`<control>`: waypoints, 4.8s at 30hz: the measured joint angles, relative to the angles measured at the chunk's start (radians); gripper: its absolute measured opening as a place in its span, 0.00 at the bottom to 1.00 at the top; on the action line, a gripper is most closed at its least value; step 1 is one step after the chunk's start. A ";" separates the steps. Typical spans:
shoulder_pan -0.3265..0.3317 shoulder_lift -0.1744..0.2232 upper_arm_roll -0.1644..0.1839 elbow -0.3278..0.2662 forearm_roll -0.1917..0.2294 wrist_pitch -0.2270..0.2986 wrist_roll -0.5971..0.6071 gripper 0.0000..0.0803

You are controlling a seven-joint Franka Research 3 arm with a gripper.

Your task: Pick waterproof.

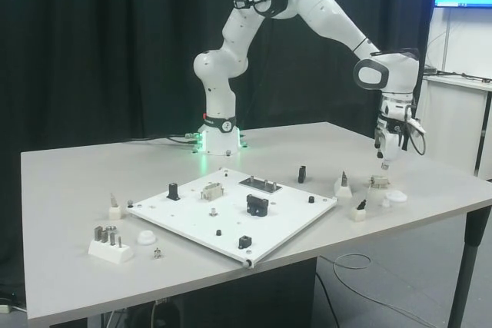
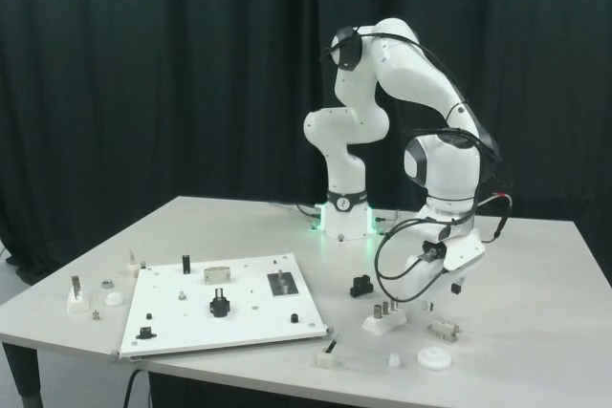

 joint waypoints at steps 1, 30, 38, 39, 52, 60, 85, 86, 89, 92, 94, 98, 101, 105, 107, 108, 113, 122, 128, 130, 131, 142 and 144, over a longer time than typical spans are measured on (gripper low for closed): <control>0.000 0.000 -0.001 0.000 0.001 0.000 0.005 1.00; 0.004 -0.006 -0.012 0.000 0.021 0.000 0.614 1.00; 0.009 -0.006 -0.011 0.000 0.064 0.000 0.797 1.00; 0.010 -0.006 -0.011 0.000 0.069 0.000 0.827 1.00; 0.033 0.005 -0.010 0.000 0.109 0.017 1.183 1.00; 0.044 0.020 -0.010 -0.002 0.126 0.047 1.347 1.00; 0.053 0.050 -0.020 -0.006 0.126 0.102 1.767 1.00; 0.053 0.050 -0.021 -0.006 0.126 0.102 1.791 1.00; 0.053 0.050 -0.023 -0.007 0.126 0.102 1.879 1.00; 0.056 0.050 -0.028 -0.007 0.128 0.102 1.945 1.00; 0.063 0.050 -0.038 -0.008 0.138 0.102 1.979 1.00; 0.099 0.050 -0.085 -0.012 0.188 0.102 2.043 1.00; 0.151 0.051 -0.149 -0.017 0.243 0.102 2.068 1.00; 0.254 0.057 -0.270 -0.030 0.332 0.102 2.074 1.00; 0.317 0.063 -0.342 -0.038 0.379 0.102 2.074 1.00; 0.346 0.067 -0.374 -0.042 0.400 0.102 2.074 1.00; 0.519 0.105 -0.559 -0.062 0.509 0.099 2.070 1.00; 0.779 0.231 -0.841 -0.071 0.695 0.037 2.049 1.00; 0.908 0.349 -1.002 -0.070 0.821 -0.036 2.014 1.00; 0.941 0.391 -1.048 -0.070 0.861 -0.063 2.003 1.00; 0.956 0.413 -1.071 -0.070 0.881 -0.077 1.997 1.00; 1.022 0.575 -1.203 -0.063 1.038 -0.178 1.947 1.00; 1.020 0.584 -1.207 -0.061 1.051 -0.189 1.946 1.00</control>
